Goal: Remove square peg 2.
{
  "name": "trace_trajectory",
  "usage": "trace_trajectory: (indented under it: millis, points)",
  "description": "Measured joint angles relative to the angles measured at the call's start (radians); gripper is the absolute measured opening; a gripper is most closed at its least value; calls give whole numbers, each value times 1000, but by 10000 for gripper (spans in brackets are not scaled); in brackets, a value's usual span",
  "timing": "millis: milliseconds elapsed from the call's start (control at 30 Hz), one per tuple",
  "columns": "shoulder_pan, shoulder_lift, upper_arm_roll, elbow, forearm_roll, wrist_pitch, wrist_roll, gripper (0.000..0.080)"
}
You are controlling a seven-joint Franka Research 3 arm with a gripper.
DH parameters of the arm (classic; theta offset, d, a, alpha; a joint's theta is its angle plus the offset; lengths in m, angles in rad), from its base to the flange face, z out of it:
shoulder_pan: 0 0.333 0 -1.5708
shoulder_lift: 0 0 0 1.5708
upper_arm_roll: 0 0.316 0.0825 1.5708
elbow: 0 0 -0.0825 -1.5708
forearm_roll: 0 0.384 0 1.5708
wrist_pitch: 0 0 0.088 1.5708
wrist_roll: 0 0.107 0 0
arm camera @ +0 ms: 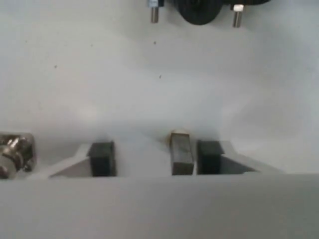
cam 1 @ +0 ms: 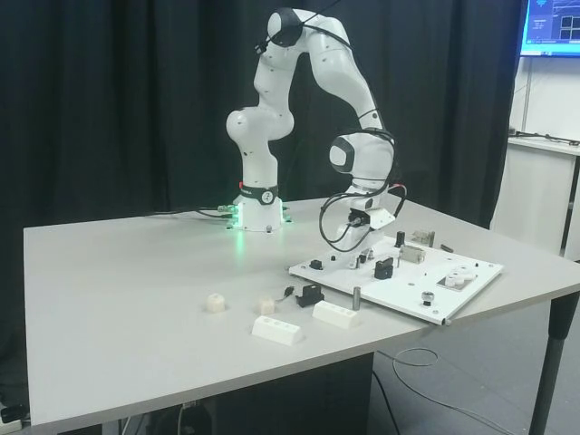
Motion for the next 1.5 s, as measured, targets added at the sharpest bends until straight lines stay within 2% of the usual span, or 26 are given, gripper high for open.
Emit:
trace_trajectory:
  millis: [33, 67, 333, 367, 667, 1100, 1500]
  points:
    - [0, 0, 0, 0, 1, 2, 0, 649]
    - [0, 0, 0, 0, 3, 4, 0, 322]
    - [-21, 1, 1, -1, 6, 26, 0, 322]
    - [-23, 1, 3, -1, 8, 26, 0, 82]
    - [-26, 1, 3, -1, 31, 28, 0, 76]
    - [-26, -2, 4, 0, 33, 25, 0, 75]
    - [-26, -49, -3, 1, 28, -25, -1, 75]
